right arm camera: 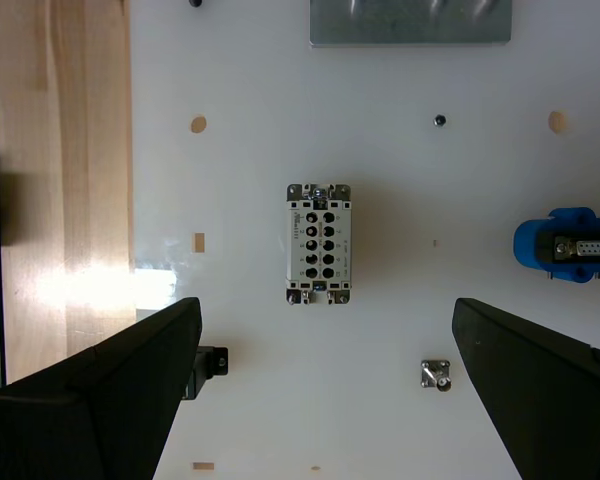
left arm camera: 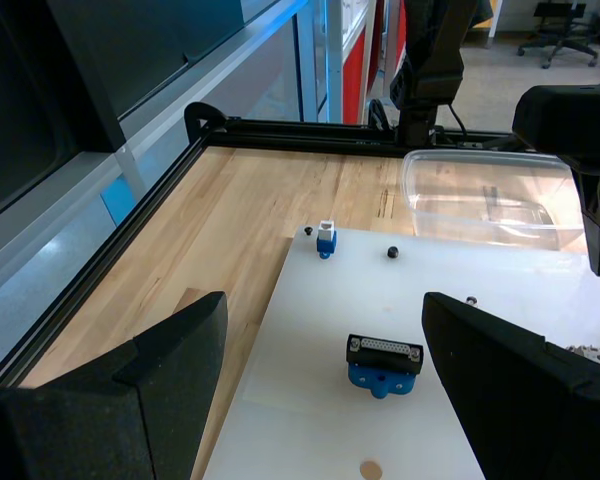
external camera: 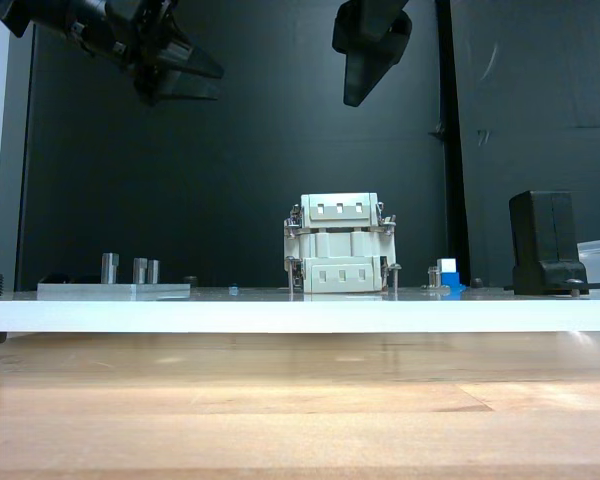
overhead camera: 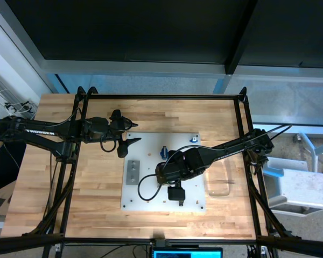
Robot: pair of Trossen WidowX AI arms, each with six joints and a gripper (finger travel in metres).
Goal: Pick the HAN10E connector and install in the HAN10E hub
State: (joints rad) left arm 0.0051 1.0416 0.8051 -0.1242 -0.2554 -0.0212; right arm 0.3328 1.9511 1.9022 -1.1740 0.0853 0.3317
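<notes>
right gripper [overhead camera: 176, 196] hangs open, empty, above beige han10e connector [external camera: 338, 210] stacked upright on han10e hub [external camera: 338, 272]; left gripper [overhead camera: 135, 133] open, far left.

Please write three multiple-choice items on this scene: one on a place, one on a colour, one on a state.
1. The right gripper hangs above: A a red cup; B the HAN10E connector; C a drill.
2. The task board is: A black; B blue; C white.
3. The left gripper is: A open and empty; B shut on a plug; C out of view.
Key: 1 B, its open fingers frame the connector from straight above. 2 C, the board shows white around the parts. 3 A, its fingers stand spread, nothing between, near the board's far left corner.
</notes>
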